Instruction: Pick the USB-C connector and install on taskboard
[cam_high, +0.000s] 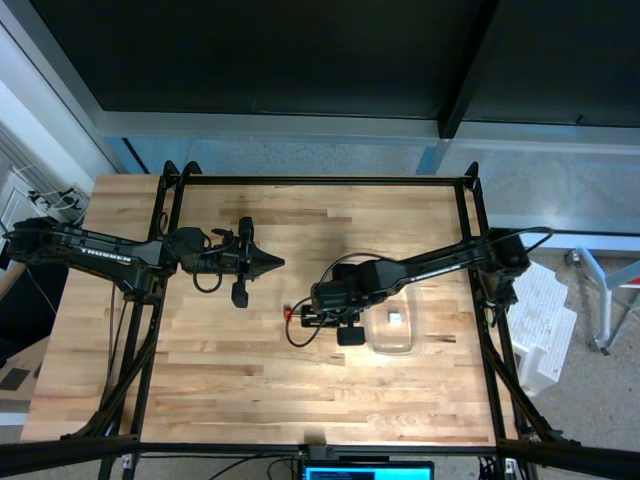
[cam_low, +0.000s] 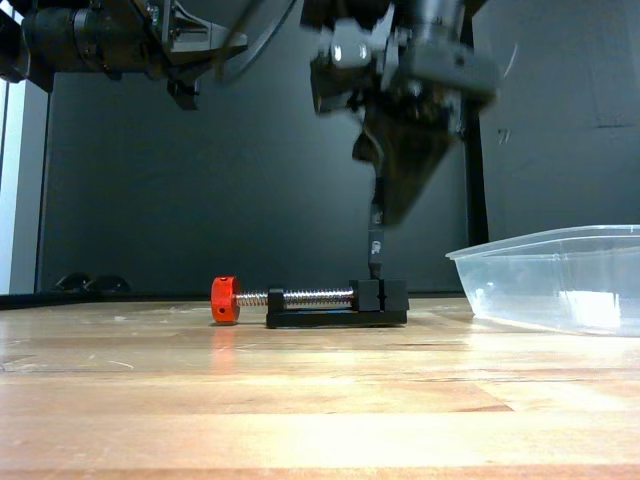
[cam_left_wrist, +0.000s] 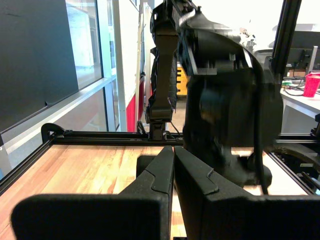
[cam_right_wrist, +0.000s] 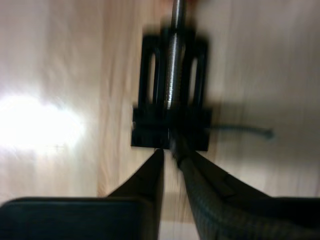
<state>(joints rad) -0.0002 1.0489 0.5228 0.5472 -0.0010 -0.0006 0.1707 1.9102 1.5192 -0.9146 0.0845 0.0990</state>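
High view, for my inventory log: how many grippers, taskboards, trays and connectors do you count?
taskboard: 1
grippers: 2, left gripper over the table's left half, right gripper above the taskboard
clear tray: 1
USB-C connector: 1
Total: 5

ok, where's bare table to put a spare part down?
Bare: the near strip of table before clear tray and taskboard; also the far strip by the back rail. Crowded: centre, where right pincer holds USB-C connector over taskboard, left pincer hanging beside.
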